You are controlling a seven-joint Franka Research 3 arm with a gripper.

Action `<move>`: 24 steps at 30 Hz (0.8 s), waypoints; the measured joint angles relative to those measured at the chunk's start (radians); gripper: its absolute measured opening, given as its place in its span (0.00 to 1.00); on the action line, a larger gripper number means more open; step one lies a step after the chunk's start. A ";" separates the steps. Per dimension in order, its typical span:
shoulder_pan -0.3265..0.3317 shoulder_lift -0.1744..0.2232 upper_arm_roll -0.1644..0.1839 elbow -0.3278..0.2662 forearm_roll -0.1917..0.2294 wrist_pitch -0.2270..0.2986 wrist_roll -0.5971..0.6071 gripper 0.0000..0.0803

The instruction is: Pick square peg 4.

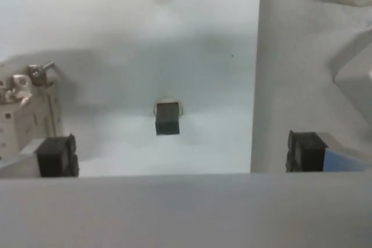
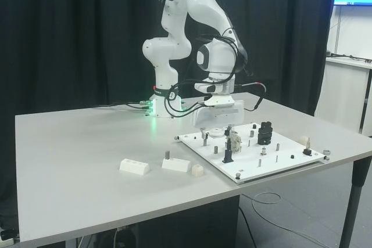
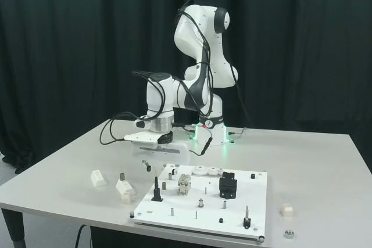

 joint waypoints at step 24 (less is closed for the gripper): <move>0.000 -0.007 -0.028 0.054 -0.049 -0.070 -0.060 1.00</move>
